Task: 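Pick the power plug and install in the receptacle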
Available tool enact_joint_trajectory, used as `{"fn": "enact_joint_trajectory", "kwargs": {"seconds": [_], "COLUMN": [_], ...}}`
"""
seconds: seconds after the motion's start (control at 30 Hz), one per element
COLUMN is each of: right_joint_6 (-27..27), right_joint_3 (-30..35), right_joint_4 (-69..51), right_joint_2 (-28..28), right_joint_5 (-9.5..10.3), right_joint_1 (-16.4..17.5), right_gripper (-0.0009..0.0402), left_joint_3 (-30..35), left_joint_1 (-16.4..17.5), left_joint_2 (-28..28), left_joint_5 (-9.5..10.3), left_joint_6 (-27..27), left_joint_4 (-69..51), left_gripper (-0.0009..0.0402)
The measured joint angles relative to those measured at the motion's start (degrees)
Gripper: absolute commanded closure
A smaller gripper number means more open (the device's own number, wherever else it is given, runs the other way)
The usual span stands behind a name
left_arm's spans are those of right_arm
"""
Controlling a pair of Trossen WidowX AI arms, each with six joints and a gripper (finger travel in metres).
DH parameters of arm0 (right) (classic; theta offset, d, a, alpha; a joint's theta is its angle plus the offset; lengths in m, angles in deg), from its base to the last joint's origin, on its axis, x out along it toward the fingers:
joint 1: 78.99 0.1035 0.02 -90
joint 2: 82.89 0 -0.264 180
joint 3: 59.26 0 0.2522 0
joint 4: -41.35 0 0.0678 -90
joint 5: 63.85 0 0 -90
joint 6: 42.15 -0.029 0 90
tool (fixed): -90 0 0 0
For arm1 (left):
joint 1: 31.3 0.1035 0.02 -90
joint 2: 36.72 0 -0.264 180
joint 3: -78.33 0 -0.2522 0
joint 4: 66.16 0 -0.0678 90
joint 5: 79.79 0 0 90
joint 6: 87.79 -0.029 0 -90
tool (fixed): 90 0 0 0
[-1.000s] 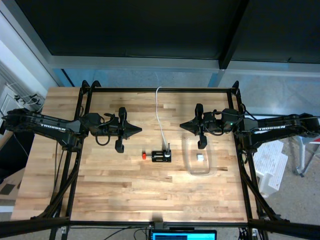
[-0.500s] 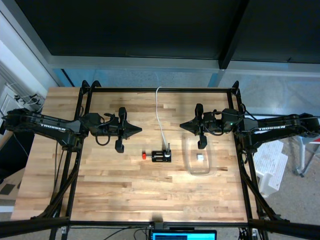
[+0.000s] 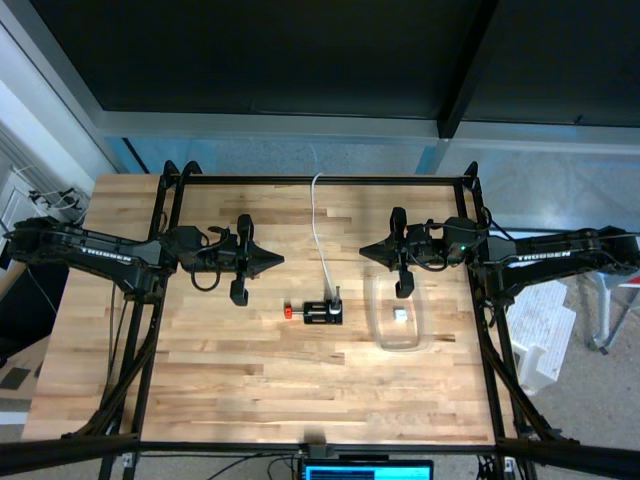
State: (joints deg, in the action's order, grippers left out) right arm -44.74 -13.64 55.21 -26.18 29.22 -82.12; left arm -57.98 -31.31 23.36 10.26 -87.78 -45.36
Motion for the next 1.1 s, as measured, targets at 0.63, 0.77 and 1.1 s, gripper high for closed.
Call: {"fn": "enact_joint_trajectory", "kwargs": {"seconds": [0.63,0.77,1.1], "right_joint_6": [0.0,0.0,0.0], "right_joint_3": [0.0,0.0,0.0], "right_joint_4": [-0.8,-1.1,-1.1], "right_joint_2": [0.0,0.0,0.0], "right_joint_5": [0.00,-0.02,-0.02], "right_joint_1": [0.0,0.0,0.0], "right_gripper": [0.0393,0.0393,0.0393], "left_joint_3": [0.0,0.0,0.0], "left_joint_1": [0.0,0.0,0.0], "left_joint_2": [0.0,0.0,0.0], "left_joint_5": [0.00,0.00,0.00], "left_joint_6": [0.0,0.0,0.0], "left_joint_4": [0.0,0.0,0.0], "left_gripper": [0.0393,0.0393,0.0393]}}
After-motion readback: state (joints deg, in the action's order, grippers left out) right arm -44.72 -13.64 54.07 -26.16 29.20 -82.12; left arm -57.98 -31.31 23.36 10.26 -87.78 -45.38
